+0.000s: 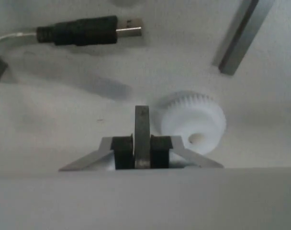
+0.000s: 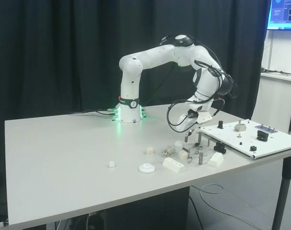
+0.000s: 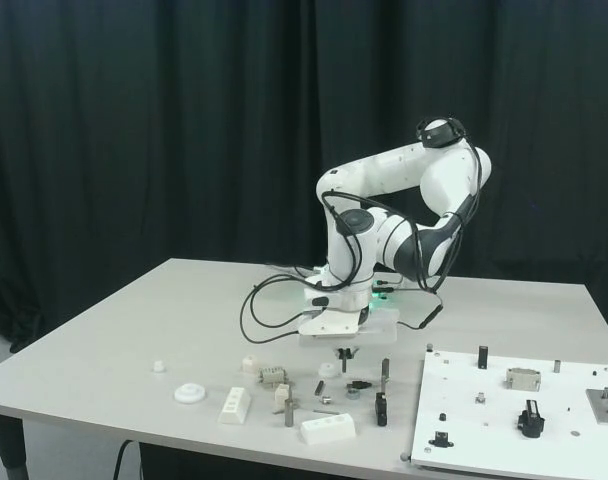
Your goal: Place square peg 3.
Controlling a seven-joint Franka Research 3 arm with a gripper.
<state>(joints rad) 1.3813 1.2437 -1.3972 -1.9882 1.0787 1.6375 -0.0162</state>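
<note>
The gripper [image 1: 142,152] is closed tight on a grey peg [image 1: 141,134], held upright so it can be dropped straight into a hole. It's hung low mid-frame over the table [image 2: 64,143], beside a white gear [image 1: 195,122]; the board [image 3: 504,410] at lower right probably gets it next.

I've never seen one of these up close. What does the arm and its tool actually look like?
A white arm of rounded segments with black joints, black cables looping alongside, green lights at its base. The tool has two black pads on grey fingers.
</note>
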